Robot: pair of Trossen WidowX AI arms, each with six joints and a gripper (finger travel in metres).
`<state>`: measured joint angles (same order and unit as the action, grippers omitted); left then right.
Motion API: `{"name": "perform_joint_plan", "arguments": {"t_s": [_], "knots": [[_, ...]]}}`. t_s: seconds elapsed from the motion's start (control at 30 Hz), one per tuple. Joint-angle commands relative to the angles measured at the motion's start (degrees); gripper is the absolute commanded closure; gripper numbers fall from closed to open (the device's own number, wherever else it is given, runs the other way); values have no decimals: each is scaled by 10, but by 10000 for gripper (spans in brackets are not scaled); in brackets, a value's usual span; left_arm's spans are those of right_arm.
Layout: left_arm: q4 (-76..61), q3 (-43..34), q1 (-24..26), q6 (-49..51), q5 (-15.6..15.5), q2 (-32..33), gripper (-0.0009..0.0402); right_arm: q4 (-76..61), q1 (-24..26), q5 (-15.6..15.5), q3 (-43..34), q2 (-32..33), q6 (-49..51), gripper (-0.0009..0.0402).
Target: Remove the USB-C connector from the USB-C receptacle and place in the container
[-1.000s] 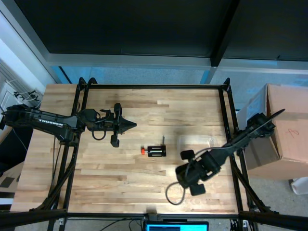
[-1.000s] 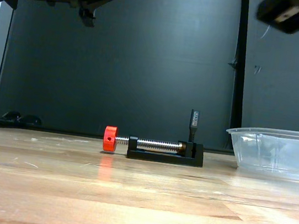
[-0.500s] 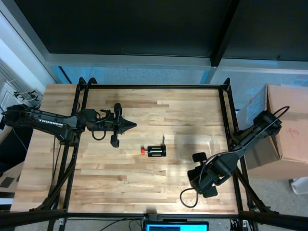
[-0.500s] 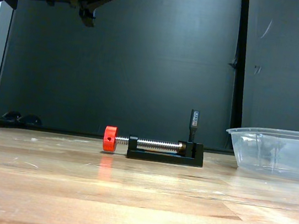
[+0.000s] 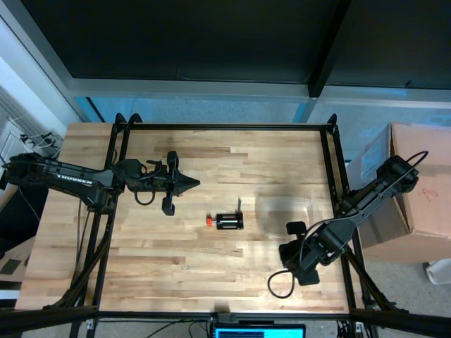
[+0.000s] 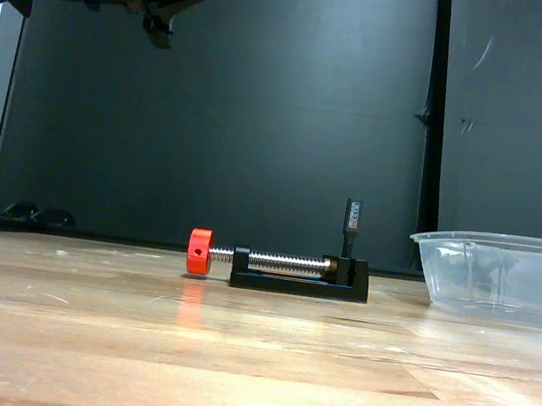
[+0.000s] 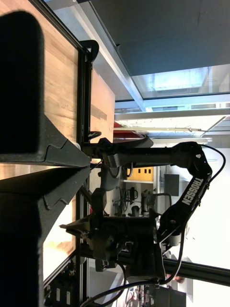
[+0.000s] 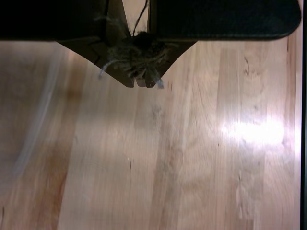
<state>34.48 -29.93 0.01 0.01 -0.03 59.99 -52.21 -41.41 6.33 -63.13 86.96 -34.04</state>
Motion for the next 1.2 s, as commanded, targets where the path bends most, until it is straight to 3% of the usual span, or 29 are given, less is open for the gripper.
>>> {"name": "perform_joint_plan", "arguments": {"t_s": [0.03,0.5,1.0,1.2], "knots": [[0,0,0,0,0,0,393,35,0,2,20,2,-3,393],[0,0,0,0,0,0,393,85,0,3,97,2,-48,369],[0,0,0,0,0,0,393,94,0,2,99,1,-75,233],[0,0,0,0,0,0,393,69,0,-4,65,1,-87,204]]}}
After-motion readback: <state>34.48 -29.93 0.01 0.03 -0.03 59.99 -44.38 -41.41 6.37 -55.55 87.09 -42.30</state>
